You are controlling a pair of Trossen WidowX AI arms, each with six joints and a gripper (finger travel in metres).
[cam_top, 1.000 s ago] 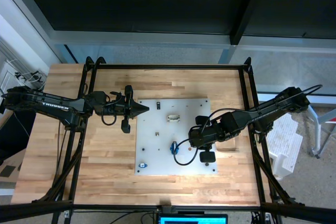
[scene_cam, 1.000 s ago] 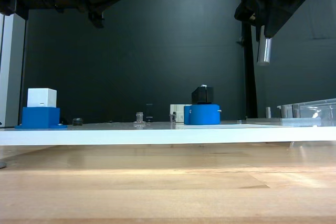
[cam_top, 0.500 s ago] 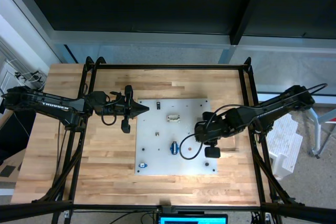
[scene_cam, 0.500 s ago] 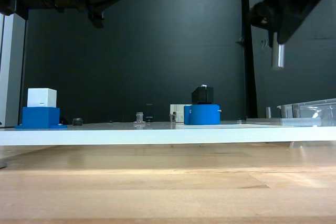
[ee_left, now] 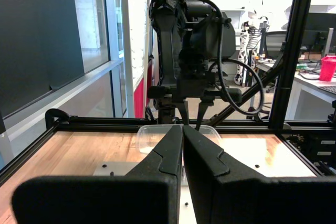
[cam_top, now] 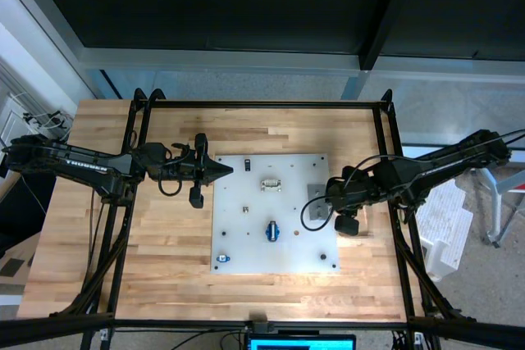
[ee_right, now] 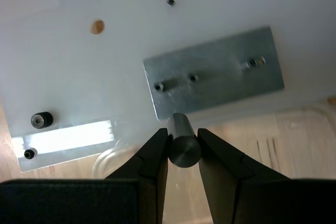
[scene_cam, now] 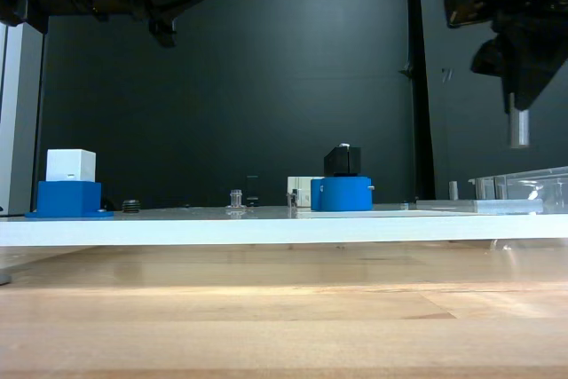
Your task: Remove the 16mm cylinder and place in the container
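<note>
Wood made up the big table at the near edge, and the white square board lay flat on top of it. The small silvery metal 16mm cylinder was already off that board. It hung upright in the air, pinched at its top between the two black fingers of the right gripper. So the first part of the job looked done: the peg was out. The second part was left to do. The peg had to go down into the clear, shallow plastic container and be let go. It hung well above the container, over it or just beside its edge; which one was hard to tell.

The right arm reached in from the right side, and its gripper pointed down by the board's right edge, near the flat grey metal block. Farther back, on the other side, the left gripper sat up high by the board's left edge. It pointed sideways toward the middle, with its fingers pressed together and nothing between them. It looked parked.
</note>
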